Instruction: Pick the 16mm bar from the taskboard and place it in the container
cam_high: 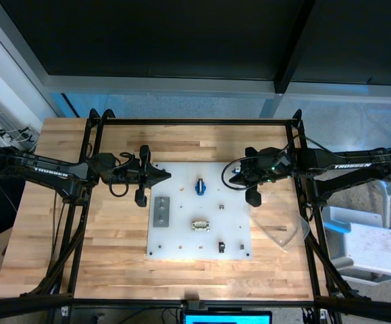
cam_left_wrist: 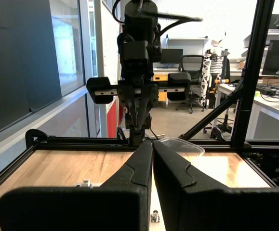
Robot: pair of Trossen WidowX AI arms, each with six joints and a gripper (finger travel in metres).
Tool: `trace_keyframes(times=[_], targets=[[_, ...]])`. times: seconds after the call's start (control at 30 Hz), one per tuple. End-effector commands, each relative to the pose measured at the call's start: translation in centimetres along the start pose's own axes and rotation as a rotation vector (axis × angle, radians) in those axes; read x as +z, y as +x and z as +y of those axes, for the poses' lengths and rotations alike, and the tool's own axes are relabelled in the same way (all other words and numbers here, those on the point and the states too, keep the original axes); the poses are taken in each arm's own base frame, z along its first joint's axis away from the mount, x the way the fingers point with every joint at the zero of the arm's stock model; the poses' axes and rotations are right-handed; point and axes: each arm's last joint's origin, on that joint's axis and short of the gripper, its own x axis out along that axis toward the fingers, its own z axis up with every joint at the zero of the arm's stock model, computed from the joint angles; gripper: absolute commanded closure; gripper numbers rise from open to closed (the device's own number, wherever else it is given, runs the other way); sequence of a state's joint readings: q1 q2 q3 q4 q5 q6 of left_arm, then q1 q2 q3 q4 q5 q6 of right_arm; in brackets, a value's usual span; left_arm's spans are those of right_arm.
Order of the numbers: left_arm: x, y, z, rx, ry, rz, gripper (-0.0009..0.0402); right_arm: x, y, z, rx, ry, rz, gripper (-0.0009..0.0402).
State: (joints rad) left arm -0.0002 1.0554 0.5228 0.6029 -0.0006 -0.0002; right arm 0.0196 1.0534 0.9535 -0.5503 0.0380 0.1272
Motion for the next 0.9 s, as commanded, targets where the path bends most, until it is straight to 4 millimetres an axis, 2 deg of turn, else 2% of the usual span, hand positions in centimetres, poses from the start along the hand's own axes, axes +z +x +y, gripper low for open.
trace_keyframes(times=[0.03,0.43,0.9], targets=[[0.0,0.0,0.0,0.0,0.0,0.0,0.0393,0.1,0.4,0.2,-0.002,0.009,0.072,0.0393],[0.0,0.0,0.0,0.0,0.0,0.0,0.0393,0.7,1.8,1.7,-0.008,0.006,0.333,0.0393],[0.0,0.0,0.0,0.0,0.0,0.0,0.0393,1.3,1.5,5.3,-0.019,-0.044,0.497,0.0393]])
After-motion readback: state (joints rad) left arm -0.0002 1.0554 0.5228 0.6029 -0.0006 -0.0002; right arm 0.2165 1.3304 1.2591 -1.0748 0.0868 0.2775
